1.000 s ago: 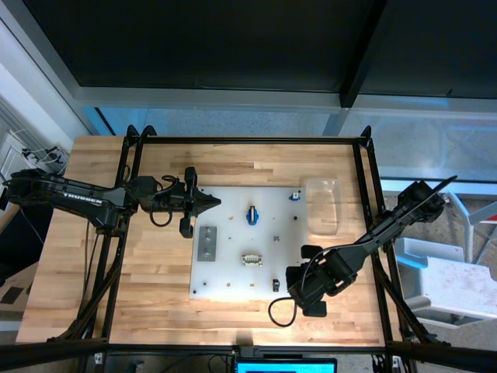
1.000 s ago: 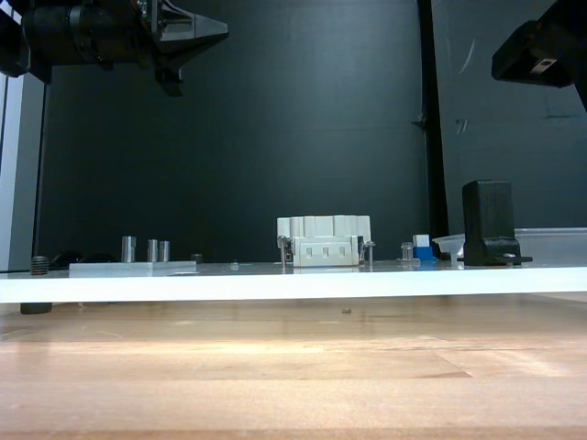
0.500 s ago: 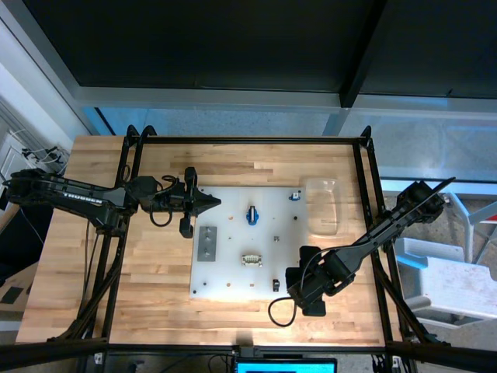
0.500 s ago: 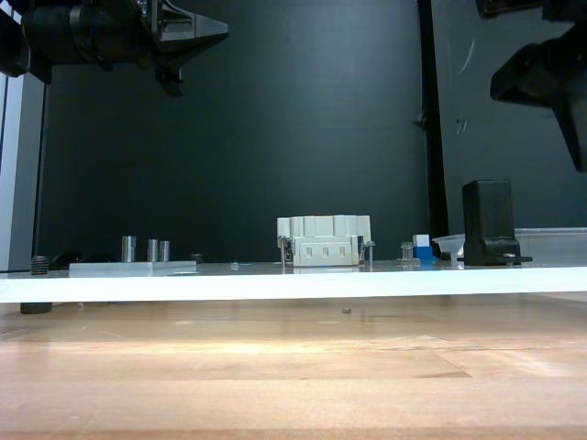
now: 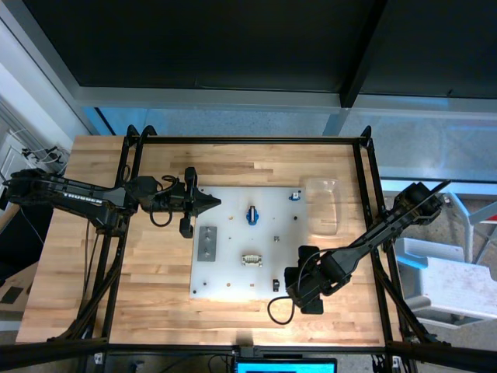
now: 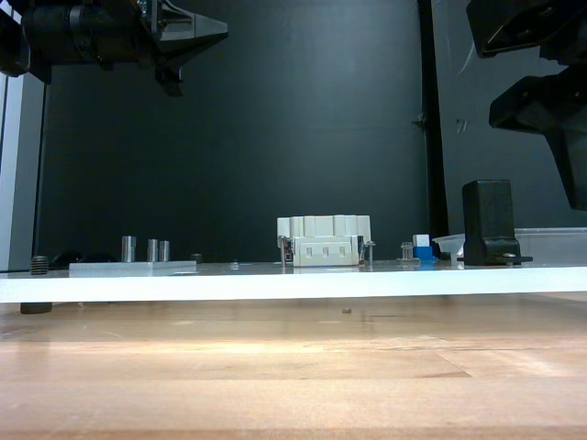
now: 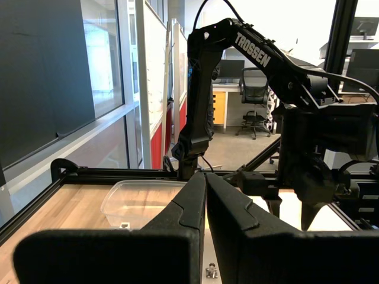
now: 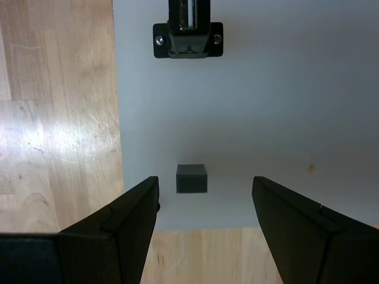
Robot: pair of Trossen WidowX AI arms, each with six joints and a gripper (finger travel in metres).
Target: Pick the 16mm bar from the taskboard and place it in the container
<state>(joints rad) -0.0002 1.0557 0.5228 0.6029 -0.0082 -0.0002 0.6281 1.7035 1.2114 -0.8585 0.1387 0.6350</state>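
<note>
Over the wooden table (image 5: pixel 151 272) the white taskboard (image 5: pixel 233 264) lies between the arms. We find the right gripper (image 5: pixel 301 286) above its near right corner with fingers spread wide, while the left gripper (image 5: pixel 210 200) hangs pinched together over the board's far left edge, well away. The 16mm bar (image 8: pixel 192 178) sits on the board straight below the right gripper, between its fingers, showing only a small squarish grey face, so we cannot tell its long axis. The container (image 5: pixel 322 184) rests just beside the board's far right corner and looks empty from above.
</note>
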